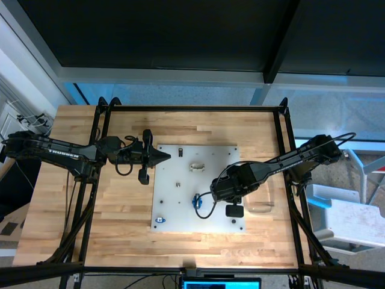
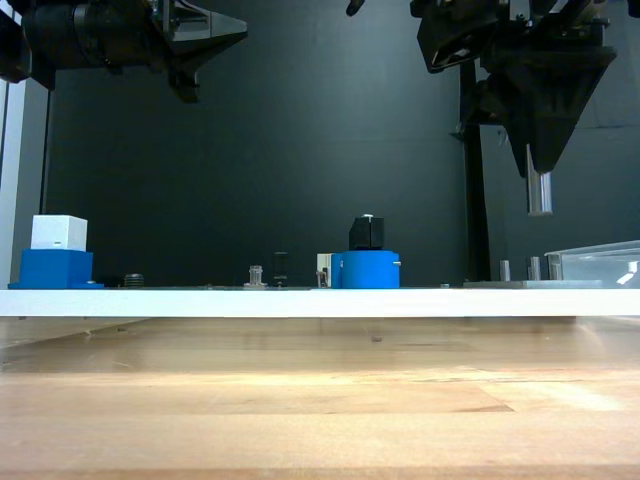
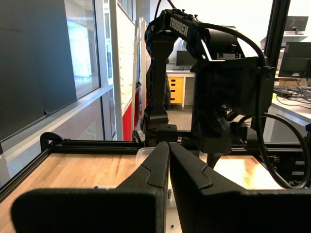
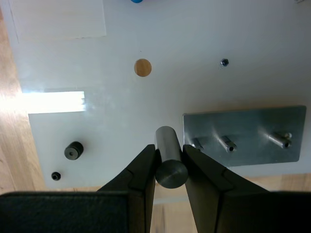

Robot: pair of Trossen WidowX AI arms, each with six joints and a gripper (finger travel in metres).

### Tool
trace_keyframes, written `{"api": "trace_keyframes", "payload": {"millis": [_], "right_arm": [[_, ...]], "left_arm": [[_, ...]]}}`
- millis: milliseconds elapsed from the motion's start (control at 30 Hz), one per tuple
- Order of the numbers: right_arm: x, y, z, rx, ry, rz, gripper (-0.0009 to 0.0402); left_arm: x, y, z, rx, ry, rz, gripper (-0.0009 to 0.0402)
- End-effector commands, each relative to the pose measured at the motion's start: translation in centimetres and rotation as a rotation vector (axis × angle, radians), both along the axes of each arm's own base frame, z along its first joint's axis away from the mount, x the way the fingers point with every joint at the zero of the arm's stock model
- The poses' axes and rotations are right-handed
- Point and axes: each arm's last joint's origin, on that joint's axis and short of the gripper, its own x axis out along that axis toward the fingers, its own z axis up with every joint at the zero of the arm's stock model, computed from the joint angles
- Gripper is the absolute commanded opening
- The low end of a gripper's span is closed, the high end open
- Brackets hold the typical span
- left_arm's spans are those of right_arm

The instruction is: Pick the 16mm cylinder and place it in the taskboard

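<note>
The 16mm cylinder (image 4: pixel 168 154) is clamped between the two fingers of the right gripper (image 4: pixel 168 156), one finger (image 4: pixel 143 167) pressed on each side of its smooth grey body. It is upright, and in the low view the cylinder (image 2: pixel 539 193) sticks out below the right gripper (image 2: pixel 538 160) with its bottom end well above the taskboard (image 2: pixel 300 301), touching nothing.

Looking along the gripper, the cylinder hangs over the white taskboard (image 4: pixel 170 43) just beside the edge of the grey metal block (image 4: pixel 252 124), which carries three small pins. A round hole (image 4: pixel 143 67) showing wood lies farther off on the plate, and a small black knob (image 4: pixel 74 150) stands to the other side.

From above, the right gripper (image 1: pixel 231 189) is over the right part of the taskboard (image 1: pixel 180 208), between the blue connector (image 1: pixel 197 201) and the clear tray (image 1: pixel 264 203) that lies at the board's right edge. In the low view the blue connector (image 2: pixel 370 268) stands near the middle of the board and a blue base with a white cube (image 2: pixel 55 262) stands at its left end.

The left gripper (image 1: pixel 163 155) hovers high at the board's left edge, pointing inward. Its fingers (image 3: pixel 155 167) are pressed together with nothing between them. Everything rests on the wooden table (image 1: pixel 72 198).
</note>
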Motion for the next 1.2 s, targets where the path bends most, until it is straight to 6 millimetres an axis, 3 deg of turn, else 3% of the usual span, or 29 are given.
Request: {"api": "trace_keyframes", "payload": {"millis": [33, 1200], "right_arm": [[0.1, 0.0, 0.1, 0.007, -0.012, -0.002, 0.002], [4.5, 1.0, -1.6, -0.001, 0.005, 0.019, 0.002]], "left_arm": [[0.0, 0.0, 0.0, 0.0, 0.0, 0.0, 0.0], [0.0, 0.0, 0.0, 0.0, 0.0, 0.0, 0.0]]}}
